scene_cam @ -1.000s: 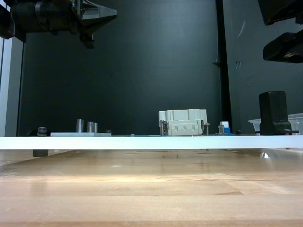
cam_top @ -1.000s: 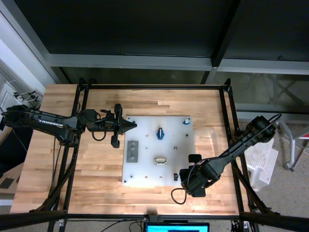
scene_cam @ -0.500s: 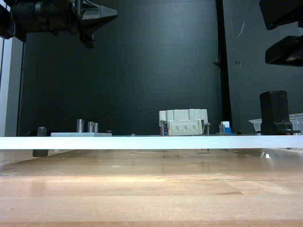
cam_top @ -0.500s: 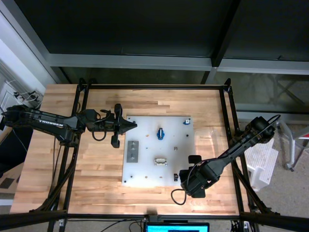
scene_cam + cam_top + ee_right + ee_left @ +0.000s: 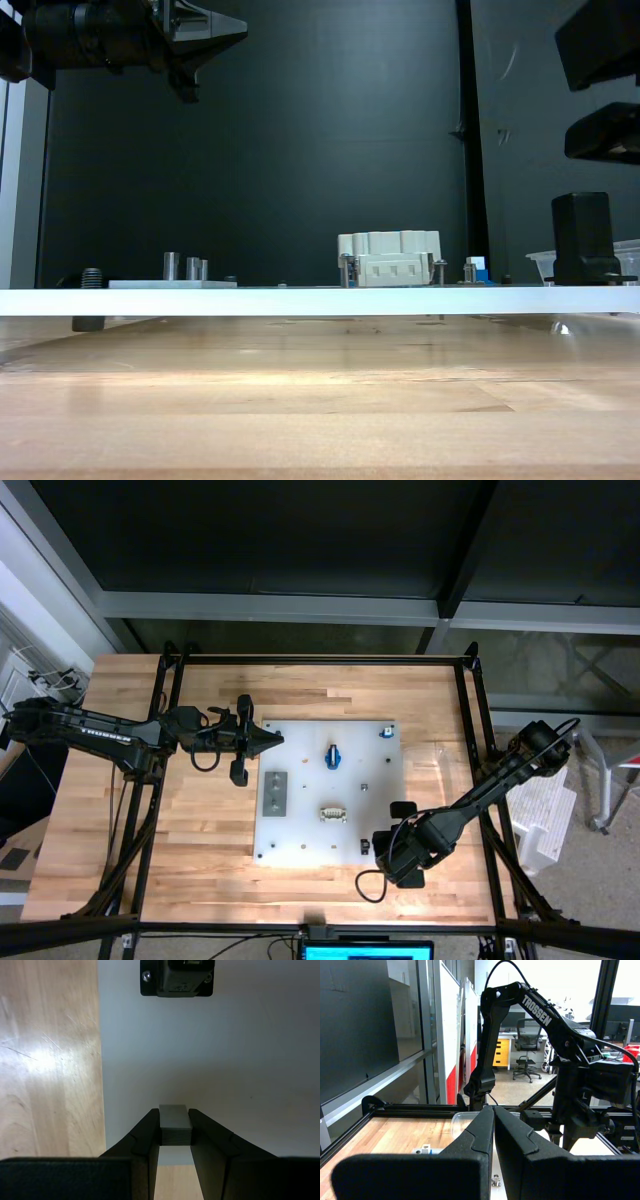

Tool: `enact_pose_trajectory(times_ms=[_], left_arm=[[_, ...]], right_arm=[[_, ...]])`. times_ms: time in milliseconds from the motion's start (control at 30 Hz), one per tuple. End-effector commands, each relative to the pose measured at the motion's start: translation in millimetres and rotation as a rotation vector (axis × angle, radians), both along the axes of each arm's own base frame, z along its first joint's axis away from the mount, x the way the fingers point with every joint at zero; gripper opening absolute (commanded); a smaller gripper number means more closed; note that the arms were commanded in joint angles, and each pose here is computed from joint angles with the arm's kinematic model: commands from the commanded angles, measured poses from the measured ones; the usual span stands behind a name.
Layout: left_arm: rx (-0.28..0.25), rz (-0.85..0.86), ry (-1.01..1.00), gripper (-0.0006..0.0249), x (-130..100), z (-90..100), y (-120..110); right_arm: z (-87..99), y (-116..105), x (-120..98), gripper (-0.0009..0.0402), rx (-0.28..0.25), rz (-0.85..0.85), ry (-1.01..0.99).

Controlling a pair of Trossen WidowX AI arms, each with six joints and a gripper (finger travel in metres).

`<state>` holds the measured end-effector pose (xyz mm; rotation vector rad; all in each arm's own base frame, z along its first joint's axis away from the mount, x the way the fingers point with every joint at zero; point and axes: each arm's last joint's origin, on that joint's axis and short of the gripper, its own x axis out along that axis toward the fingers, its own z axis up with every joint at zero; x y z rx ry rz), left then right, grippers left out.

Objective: Pick the 16mm bar and install on taskboard

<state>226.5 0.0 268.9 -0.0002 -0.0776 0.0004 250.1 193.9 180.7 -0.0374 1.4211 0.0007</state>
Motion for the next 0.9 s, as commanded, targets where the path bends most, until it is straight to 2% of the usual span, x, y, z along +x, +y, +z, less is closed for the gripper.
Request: enact_pose_trajectory(times_ms=[33, 200, 500, 900], left_arm=[[0.0, 0.0, 0.0, 0.0, 0.0, 0.0, 0.0], [0.0, 0.0, 0.0, 0.0, 0.0, 0.0, 0.0], [0.0, 0.0, 0.0, 0.0, 0.0, 0.0, 0.0], [0.0, 0.0, 0.0, 0.0, 0.0, 0.0, 0.1]], right_arm=[[-3.4, -1.2, -1.4, 0.0, -0.004, -0.001, 0.003], [-3.6, 0.0, -0.4, 0.0022, 0.009, 0.001, -0.008], [-2.2, 0.9, 0.8, 0.0124, 0.017, 0.001, -0.019], [18.0, -1.0, -1.8, 0.0234, 0.036, 0.002, -0.042]])
